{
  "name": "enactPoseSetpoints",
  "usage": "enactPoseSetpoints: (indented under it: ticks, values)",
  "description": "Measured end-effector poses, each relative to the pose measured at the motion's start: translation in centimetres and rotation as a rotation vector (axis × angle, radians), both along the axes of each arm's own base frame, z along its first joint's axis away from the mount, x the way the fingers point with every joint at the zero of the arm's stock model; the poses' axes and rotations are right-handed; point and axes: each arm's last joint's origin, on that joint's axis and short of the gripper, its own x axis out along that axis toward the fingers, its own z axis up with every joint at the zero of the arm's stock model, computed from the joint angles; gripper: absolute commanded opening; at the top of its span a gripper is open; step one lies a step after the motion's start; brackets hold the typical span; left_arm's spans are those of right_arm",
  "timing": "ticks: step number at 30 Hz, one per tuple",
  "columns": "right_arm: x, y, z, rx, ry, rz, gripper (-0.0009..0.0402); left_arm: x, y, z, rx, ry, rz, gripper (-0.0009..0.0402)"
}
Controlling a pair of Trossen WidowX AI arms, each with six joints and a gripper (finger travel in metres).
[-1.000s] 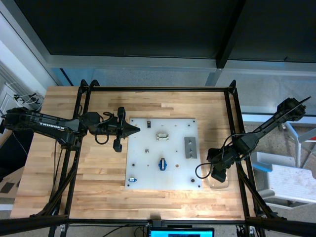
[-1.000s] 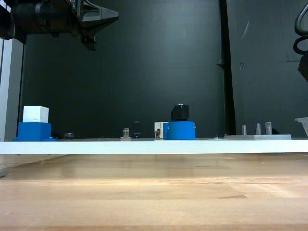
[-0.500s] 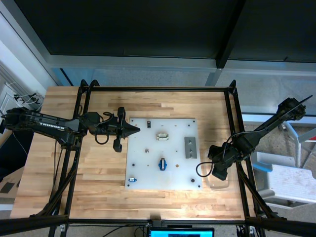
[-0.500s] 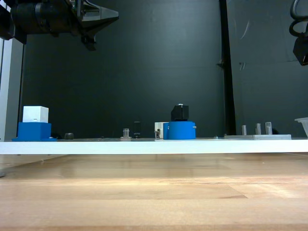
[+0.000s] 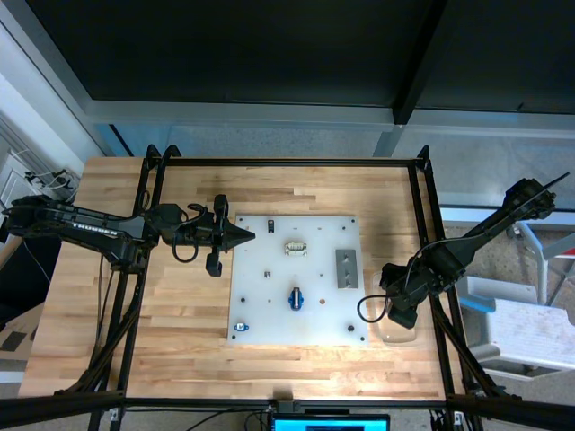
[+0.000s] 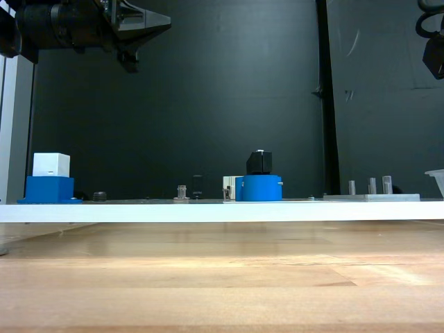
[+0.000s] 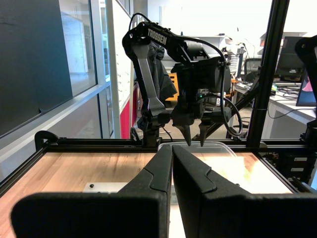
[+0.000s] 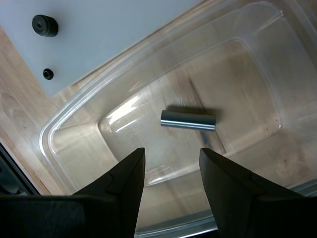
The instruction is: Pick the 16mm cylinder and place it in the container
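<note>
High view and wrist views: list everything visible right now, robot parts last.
Silvery-grey metal 16mm cylinder: one, lying on its side inside the container.
Clear plastic tray container: one, on the table right of the board.
White task board: one, table centre.
Grey rectangular metal block: one, board's right part.
Blue upright part: one, board's middle.
Blue base with white cube: one, board's near left corner.
Wooden table: one, light brown.
Left gripper: black, shut, raised at board's left edge.
Right gripper: black, open, above the container.
</note>
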Motion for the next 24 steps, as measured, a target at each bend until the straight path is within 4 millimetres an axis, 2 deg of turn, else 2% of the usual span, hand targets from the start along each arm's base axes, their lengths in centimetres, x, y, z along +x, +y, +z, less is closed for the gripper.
enactPoseSetpoints:
  ticks: [10,24]
  values:
    - [0.04,0.03,0.01,0.003,-0.003,-0.003,0.0132,0.00,0.00,0.01,0.000,0.000,0.000,0.0000]
    - [0.03,0.02,-0.07,0.001,-0.002,-0.004,0.0146,0.00,0.00,0.01,0.000,0.000,0.000,0.0000]
